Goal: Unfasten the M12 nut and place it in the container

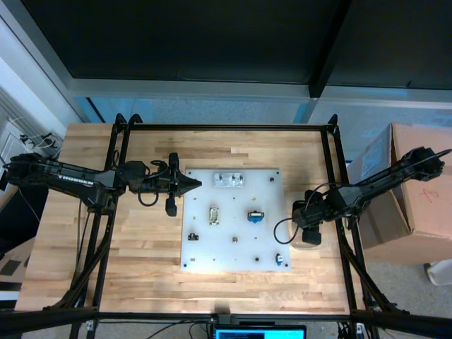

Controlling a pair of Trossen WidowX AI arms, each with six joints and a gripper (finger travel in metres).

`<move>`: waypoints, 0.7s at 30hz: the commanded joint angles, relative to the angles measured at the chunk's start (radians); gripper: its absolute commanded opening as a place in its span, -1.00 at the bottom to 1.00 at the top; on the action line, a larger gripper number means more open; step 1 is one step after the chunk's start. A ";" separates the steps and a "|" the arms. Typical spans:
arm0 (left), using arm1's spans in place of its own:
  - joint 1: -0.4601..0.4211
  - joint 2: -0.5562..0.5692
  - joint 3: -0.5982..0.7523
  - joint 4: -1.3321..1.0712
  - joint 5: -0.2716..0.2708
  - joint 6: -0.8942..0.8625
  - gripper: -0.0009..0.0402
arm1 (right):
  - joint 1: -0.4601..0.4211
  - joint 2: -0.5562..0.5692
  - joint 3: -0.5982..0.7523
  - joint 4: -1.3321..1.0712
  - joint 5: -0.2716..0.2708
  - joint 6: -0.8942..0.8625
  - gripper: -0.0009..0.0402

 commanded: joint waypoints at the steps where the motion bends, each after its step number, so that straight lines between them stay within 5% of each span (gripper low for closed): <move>1: 0.000 0.000 0.000 0.000 0.000 0.000 -0.96 | 0.001 0.001 0.013 -0.013 0.000 -0.001 0.07; 10: 0.000 0.000 0.000 0.000 0.000 0.000 -0.96 | 0.000 -0.005 0.152 -0.163 0.040 -0.005 0.39; 14: 0.000 0.000 0.000 0.000 0.000 0.000 -0.96 | -0.003 -0.013 0.253 -0.231 0.112 -0.018 0.33; 21: 0.000 0.000 0.000 0.000 0.000 0.000 -0.96 | -0.080 -0.020 0.430 -0.216 0.117 -0.163 0.00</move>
